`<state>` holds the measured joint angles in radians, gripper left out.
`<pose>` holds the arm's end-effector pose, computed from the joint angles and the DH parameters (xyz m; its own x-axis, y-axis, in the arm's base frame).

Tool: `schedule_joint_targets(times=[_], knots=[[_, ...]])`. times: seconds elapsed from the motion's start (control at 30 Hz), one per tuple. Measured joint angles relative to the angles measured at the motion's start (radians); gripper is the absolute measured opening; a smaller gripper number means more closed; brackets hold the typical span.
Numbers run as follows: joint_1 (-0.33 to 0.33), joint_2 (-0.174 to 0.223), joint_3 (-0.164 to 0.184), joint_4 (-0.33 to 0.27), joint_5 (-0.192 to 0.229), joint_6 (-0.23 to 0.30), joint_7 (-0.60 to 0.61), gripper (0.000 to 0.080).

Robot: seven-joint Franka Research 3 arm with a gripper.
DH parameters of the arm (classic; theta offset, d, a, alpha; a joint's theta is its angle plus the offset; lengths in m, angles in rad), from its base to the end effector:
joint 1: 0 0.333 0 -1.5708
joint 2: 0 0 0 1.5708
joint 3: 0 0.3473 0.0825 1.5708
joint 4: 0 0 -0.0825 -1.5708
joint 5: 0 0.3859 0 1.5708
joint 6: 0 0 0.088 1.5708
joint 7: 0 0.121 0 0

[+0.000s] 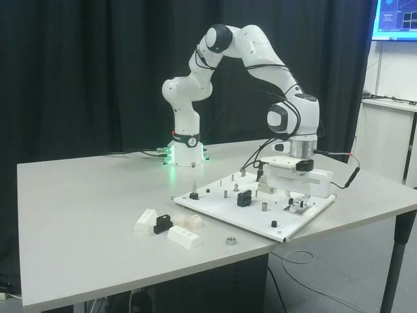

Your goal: Remove medium gear.

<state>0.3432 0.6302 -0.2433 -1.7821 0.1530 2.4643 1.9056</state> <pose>0.6806 0.0853 0.2266 -0.2965 -0.9550 0.0110 -0.9519 0.2946 -0.0845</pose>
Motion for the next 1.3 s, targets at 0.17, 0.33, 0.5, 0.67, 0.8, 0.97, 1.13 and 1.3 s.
schedule_joint_targets(times=[0.17,0.33,0.5,0.67,0.8,0.97,1.13,1.3], knots=[[0.0,0.001,0.0,0.0,0.0,0.0,0.0,0.0284],[-0.001,0.001,0.0,0.001,0.0,0.0,0.0,0.0284],[-0.002,0.001,0.0,0.004,0.0,-0.006,0.01,0.0284],[-0.003,0.0,0.0,0.016,0.0,-0.032,0.014,0.0284],[-0.005,0.0,0.0,0.024,0.0,-0.047,-0.03,0.0283],[-0.006,0.002,0.0,0.033,0.0,-0.061,-0.062,0.0283],[-0.006,0.002,0.0,0.034,0.0,-0.061,-0.062,0.0283],[-0.007,0.002,0.0,0.034,0.006,-0.061,-0.061,0.0283]])
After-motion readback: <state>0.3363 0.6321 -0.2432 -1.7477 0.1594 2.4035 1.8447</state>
